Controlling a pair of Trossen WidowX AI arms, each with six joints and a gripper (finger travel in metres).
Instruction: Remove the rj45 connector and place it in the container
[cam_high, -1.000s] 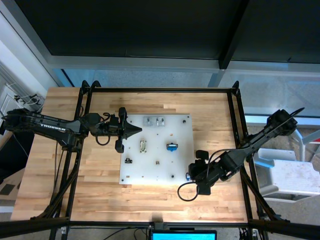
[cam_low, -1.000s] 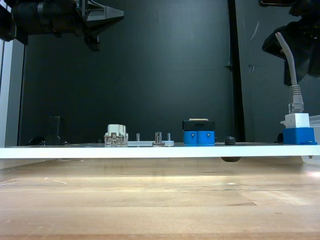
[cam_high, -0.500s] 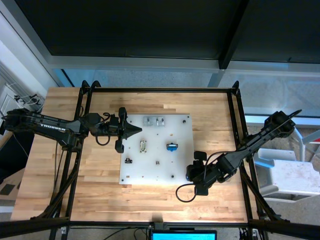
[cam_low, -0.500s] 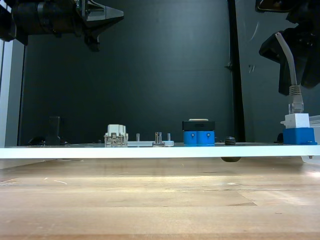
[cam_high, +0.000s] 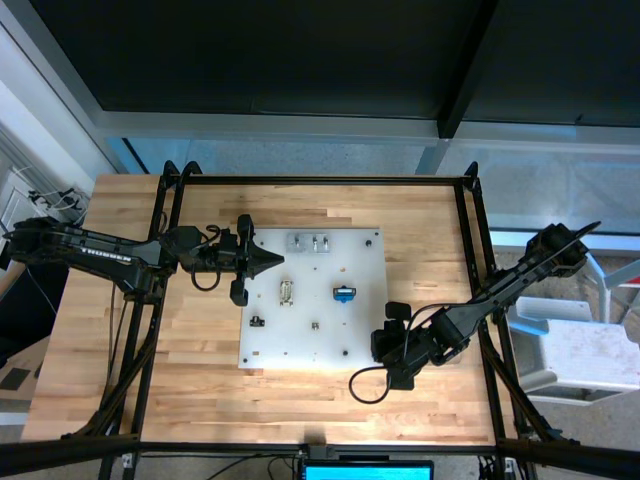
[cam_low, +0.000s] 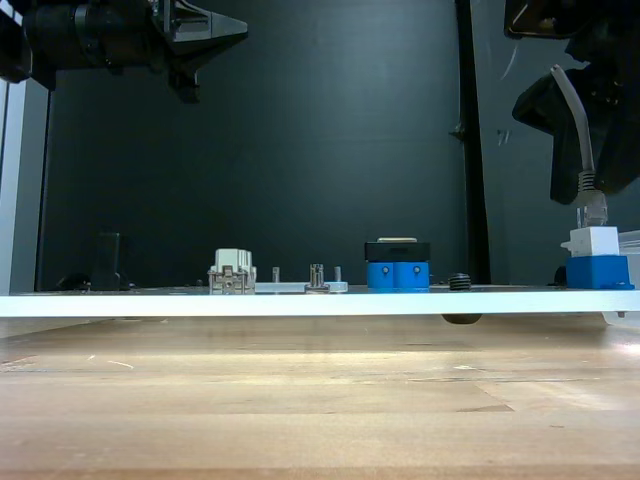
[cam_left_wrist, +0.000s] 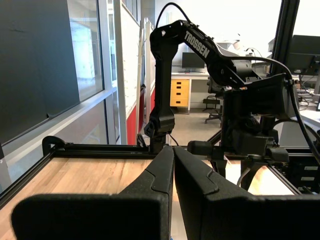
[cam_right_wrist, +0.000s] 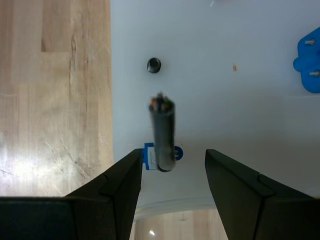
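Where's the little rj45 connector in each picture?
High view: hidden under the open right gripper at the white board's near right corner.
Low view: rj45 connector at far right, on a blue block.
Left wrist view: not in it; the shut left gripper hovers above the board's left edge.
Right wrist view: between the right gripper's fingers.
Shared landmark: the white board.

Black jointed arms, white TROSSEN lettering, looped black cables, wedge-fingered left pincer, right pincer

Left gripper over board edge; right gripper over rj45 connector.
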